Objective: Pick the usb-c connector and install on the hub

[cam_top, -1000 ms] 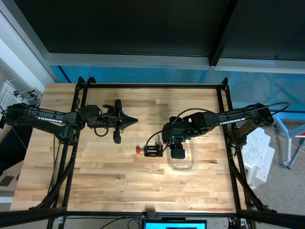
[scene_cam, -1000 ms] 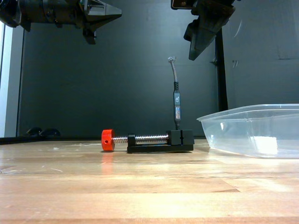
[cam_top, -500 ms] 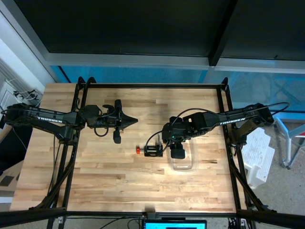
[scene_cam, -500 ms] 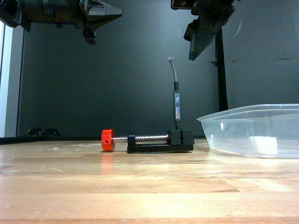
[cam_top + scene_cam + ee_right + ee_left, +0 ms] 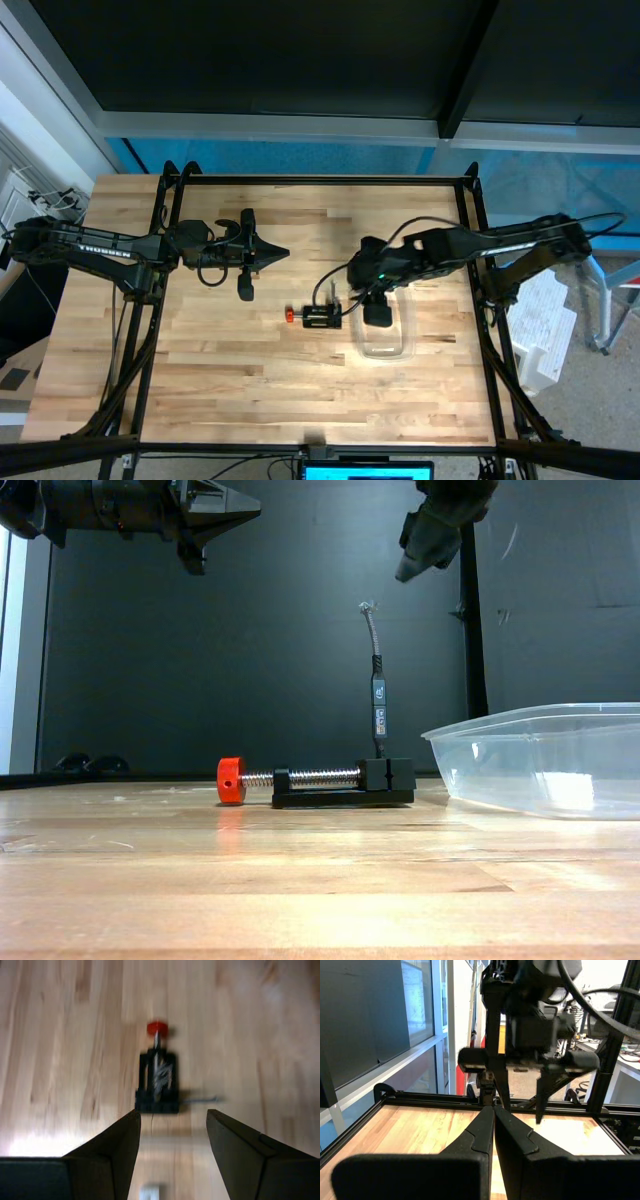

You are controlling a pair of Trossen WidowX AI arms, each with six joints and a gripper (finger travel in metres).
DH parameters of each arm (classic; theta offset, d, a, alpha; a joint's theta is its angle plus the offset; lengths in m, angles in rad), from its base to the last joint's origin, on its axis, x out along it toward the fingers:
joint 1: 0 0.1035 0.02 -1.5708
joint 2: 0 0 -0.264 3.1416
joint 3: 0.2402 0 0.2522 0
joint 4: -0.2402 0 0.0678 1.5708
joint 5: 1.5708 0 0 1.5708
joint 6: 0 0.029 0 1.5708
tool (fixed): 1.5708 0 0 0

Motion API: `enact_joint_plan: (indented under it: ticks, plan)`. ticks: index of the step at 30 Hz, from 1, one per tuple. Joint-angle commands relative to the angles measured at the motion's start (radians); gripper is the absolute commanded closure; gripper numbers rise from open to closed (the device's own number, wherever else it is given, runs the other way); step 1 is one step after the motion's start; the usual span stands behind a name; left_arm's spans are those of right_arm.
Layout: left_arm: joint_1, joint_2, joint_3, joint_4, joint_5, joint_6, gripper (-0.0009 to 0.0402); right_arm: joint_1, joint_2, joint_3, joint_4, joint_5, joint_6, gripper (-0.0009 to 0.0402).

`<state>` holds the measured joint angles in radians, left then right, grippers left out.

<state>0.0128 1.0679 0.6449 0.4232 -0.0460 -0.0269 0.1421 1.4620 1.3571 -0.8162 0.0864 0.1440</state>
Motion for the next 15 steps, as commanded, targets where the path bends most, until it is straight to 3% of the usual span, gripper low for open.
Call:
enact_joint_plan:
  ticks: [1,3,15]
  plan:
    - [0.000,0.000,0.000,0.000,0.000,0.000,0.0393,-0.014,-0.084,-0.076,0.121,0.022,-0.003,0.0252]
    - [0.000,0.000,0.000,0.000,0.000,0.000,0.0393,-0.019,-0.137,-0.126,0.204,0.043,-0.008,0.0270]
    - [0.000,0.000,0.000,0.000,0.000,0.000,0.0393,-0.082,-0.383,-0.453,0.756,0.051,-0.047,0.0360]
